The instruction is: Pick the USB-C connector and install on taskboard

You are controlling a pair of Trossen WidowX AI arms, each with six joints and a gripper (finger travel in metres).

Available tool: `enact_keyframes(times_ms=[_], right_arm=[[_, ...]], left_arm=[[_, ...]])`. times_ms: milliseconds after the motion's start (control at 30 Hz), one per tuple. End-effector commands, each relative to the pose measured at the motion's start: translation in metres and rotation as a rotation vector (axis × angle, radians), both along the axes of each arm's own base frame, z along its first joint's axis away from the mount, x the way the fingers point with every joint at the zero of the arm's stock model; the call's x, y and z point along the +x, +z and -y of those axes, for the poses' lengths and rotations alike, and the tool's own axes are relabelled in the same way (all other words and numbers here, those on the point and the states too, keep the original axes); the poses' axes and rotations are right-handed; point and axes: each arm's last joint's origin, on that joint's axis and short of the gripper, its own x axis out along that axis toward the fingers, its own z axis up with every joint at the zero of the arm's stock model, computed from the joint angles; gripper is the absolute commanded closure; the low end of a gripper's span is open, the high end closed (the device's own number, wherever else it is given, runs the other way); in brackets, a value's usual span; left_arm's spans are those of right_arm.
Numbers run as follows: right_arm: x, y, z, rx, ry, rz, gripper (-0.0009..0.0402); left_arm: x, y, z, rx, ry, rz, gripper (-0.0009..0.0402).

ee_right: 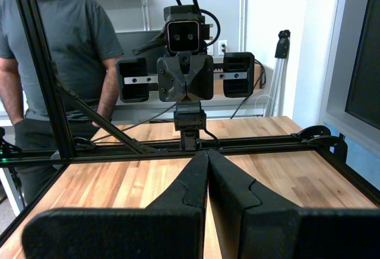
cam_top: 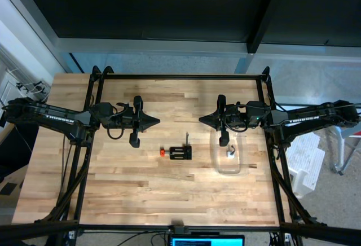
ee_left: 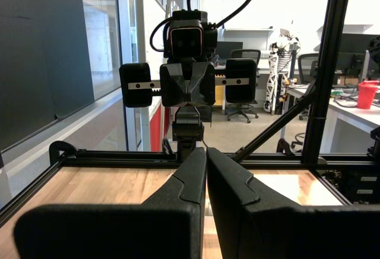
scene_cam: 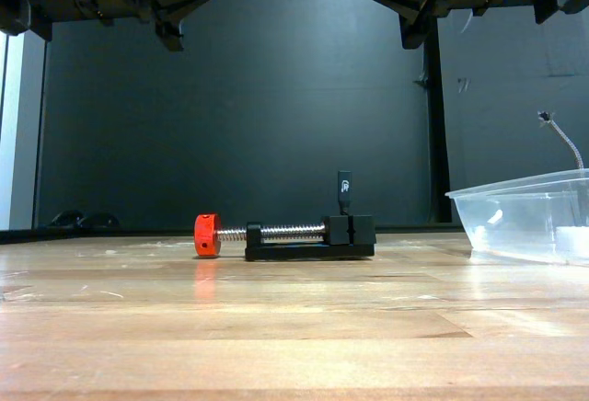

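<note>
1. The left hand (cam_top: pixel 156 121) hangs high over the surface (cam_top: pixel 141 201). Its arm reaches level from the left edge and points inward. Its black, wedge-shaped fingers (ee_left: pixel 190 182) are pressed together, grasping nothing.
2. The right hand (cam_top: pixel 201 121) mirrors it from the right edge, level and well above the wood. Its fingers (ee_right: pixel 193 182) are likewise clenched on nothing, and the two tips face each other, apart.
3. The taskboard (scene_cam: pixel 308 252) lies flat on the surface below the gap between them. It is a black rectangular block with a bright threaded screw (scene_cam: pixel 285 232) and a round orange-red knob (scene_cam: pixel 207 234) at its left end.
4. The USB-C connector (scene_cam: pixel 344 189) is a tiny dark-grey sliver (a pale mark shows on its face). It stands upright on the block, at the end away from the knob.
5. A clear, thin-walled plastic tray (scene_cam: pixel 515 191) with rounded corners sits to the right of the taskboard, beneath the right hand. A small pale piece (cam_top: pixel 229 153) lies inside it.
6. The surface is pale wood in jointed strips, slightly glossy.
</note>
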Motion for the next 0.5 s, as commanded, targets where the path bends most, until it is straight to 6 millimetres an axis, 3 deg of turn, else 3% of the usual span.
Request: enact_keyframes(times_ms=[33, 333, 500], right_arm=[[0.0001, -0.0004, -0.0001, 0.011, 0.0, -0.003, 0.0393], [0.0001, -0.003, -0.0002, 0.012, 0.0, -0.053, 0.0393], [0.0019, 0.0038, -0.0005, 0.018, 0.0, -0.205, 0.0393]], left_arm=[[0.0, 0.0, 0.0, 0.0, 0.0, 0.0, 0.0393], [0.0, 0.0, -0.0001, 0.0, 0.0, 0.0, 0.0393], [0.0, 0.0, 0.0, 0.0, 0.0, 0.0, 0.0393]])
